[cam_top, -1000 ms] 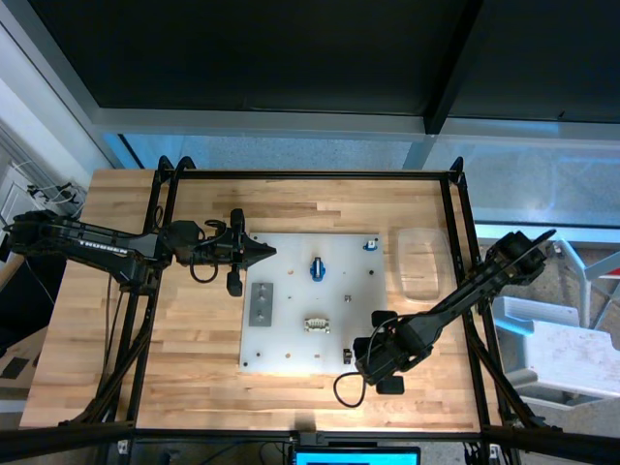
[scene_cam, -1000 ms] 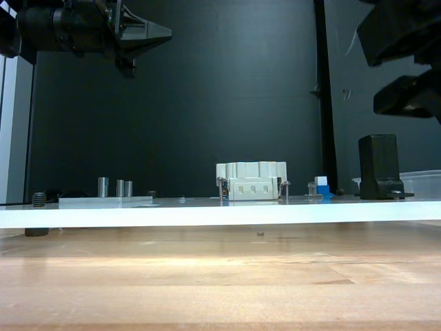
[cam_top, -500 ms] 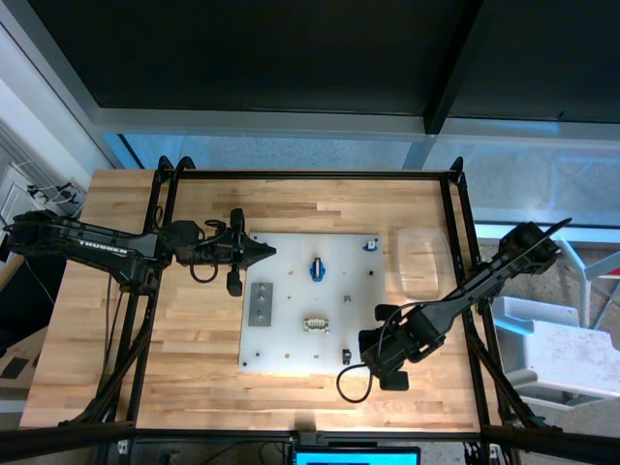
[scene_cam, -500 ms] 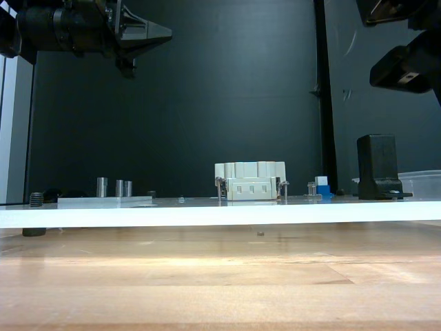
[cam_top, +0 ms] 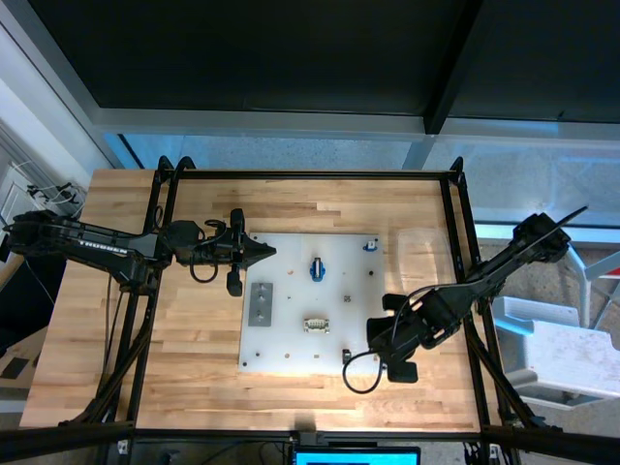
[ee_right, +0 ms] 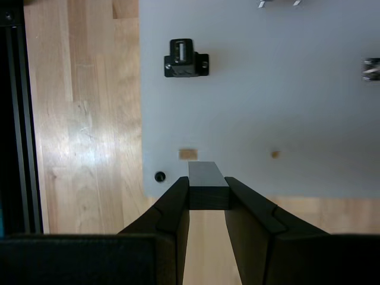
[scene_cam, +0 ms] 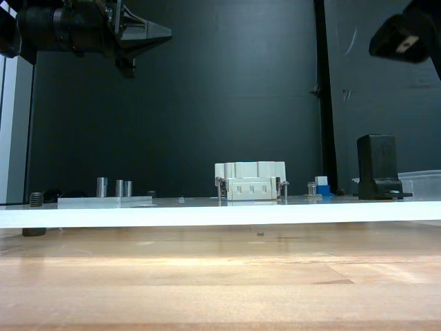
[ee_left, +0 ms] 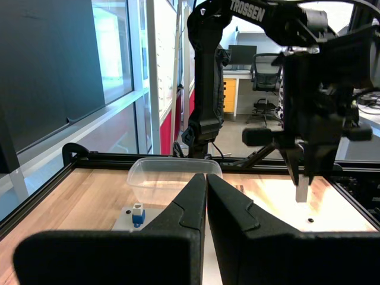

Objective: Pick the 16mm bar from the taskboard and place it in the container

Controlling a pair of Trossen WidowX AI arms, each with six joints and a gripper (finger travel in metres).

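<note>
Near right: right gripper (ee_right: 208, 189) hangs well above the board (cam_top: 291, 334), fingers pointing down. They are closed part-way on the bar (ee_right: 207, 173), which stands upright between the pads (ee_right: 178, 202). The bar sits over the board's right edge, close to the near-right corner, clear of the surface. In the low view this gripper rides high, with open air under it.

On the board just left of that, by the near edge: a small black part (cam_top: 346, 356).

Mid-board: a silver connector (cam_top: 316, 325). Left of it is a grey block (cam_top: 262, 303); the low view shows short metal pegs (scene_cam: 120, 187) standing on it. Farther on, a blue part (cam_top: 317, 268).

Far left: left gripper (cam_top: 265, 251) is level, pointing right, high over the board's far-left edge. Its fingers are pressed together with nothing between them.

Far right: the container (cam_top: 412, 247) rests on the wooden table (cam_top: 194, 339) just beside the board's right edge. Nothing visible inside it. It lies well apart from the bar.
</note>
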